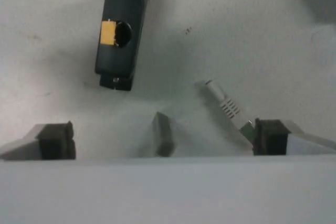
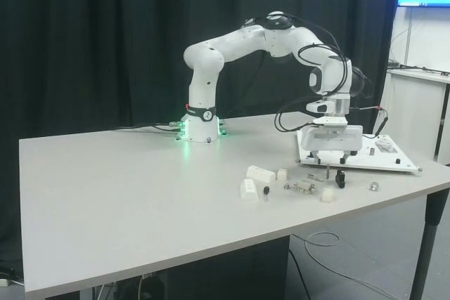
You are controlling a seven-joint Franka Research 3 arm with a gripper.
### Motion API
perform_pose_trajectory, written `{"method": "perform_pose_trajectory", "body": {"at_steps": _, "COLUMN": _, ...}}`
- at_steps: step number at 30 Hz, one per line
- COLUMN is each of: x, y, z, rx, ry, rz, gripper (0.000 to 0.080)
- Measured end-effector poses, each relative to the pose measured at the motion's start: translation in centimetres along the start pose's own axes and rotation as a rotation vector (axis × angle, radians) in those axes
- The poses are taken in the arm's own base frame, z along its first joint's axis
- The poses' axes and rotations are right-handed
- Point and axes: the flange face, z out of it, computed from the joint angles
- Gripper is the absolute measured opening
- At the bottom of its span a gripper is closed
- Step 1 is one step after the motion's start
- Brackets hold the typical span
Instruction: Remove round peg 4.
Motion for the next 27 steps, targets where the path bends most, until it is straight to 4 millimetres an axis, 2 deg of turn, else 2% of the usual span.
{"method": "perform_pose_trajectory", "body": {"at_steps": 4, "x": 0.1, "y": 0.0, "z": -0.2, "rx": 0.002, "ry": 0.002, "rz": 0.001, "gripper": 0.0729}}
{"method": "perform_pose_trajectory", "body": {"at_steps": 5, "x": 0.2, "y": 0.0, "z": -0.2, "rx": 0.002, "ry": 0.003, "rz": 0.002, "gripper": 0.0785}}
{"method": "perform_pose_trajectory", "body": {"at_steps": 27, "x": 0.8, "y": -0.1, "z": -1.2, "rx": 0.004, "ry": 0.007, "rz": 0.008, "gripper": 0.0800}}
